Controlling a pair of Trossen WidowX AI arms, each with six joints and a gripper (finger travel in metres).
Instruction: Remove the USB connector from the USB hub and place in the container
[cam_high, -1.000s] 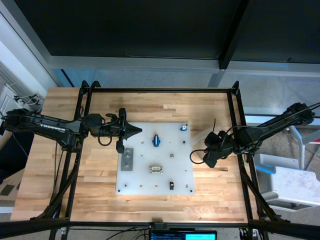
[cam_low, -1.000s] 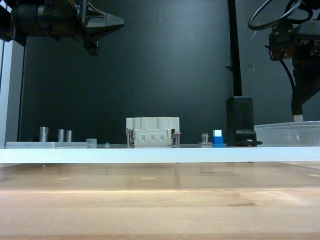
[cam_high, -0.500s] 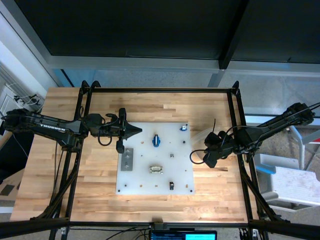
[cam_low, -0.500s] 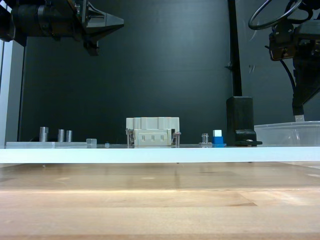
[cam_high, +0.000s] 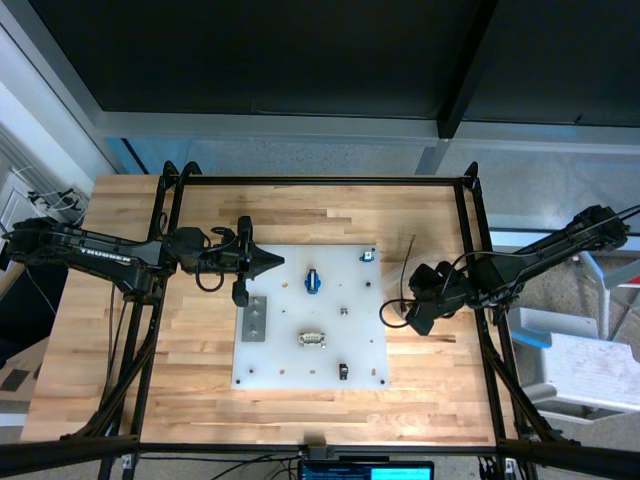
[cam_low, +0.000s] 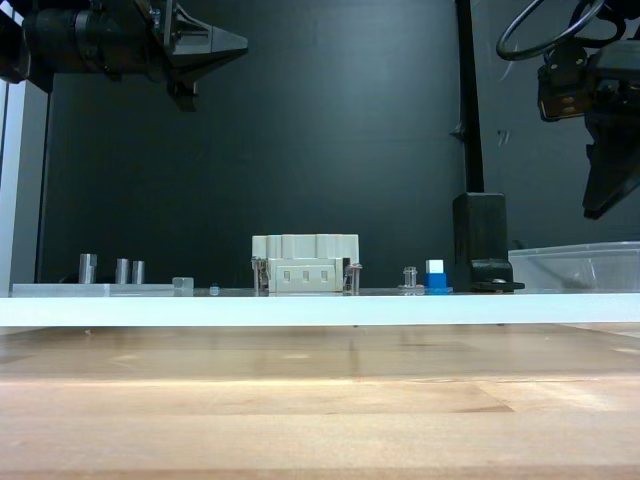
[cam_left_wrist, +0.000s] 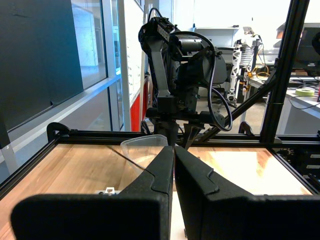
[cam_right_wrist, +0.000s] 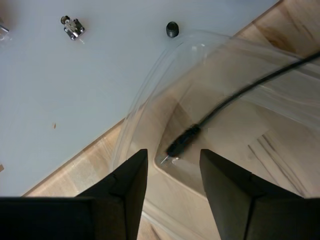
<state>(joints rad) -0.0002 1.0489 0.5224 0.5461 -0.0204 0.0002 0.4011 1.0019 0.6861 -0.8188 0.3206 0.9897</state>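
End effectors: right (cam_right_wrist: 172, 152) over container (cam_right_wrist: 150, 85), connector (cam_right_wrist: 184, 139) inside; left (cam_left_wrist: 173, 150) above board (cam_high: 285, 330).

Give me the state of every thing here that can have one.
container: upright, not empty.
USB connector: free of any gripper, plug lying inside the container.
USB hub: nothing plugged in.
right gripper: open, empty, above the container.
left gripper: shut, empty, raised over the far-left part of the white board.

Wooden butcher-block bench (cam_high: 200, 390) was framed by black rails (cam_high: 320, 181); dark wall panel (cam_low: 330, 120) stood behind; daylit windows (cam_left_wrist: 90, 42) lined the room
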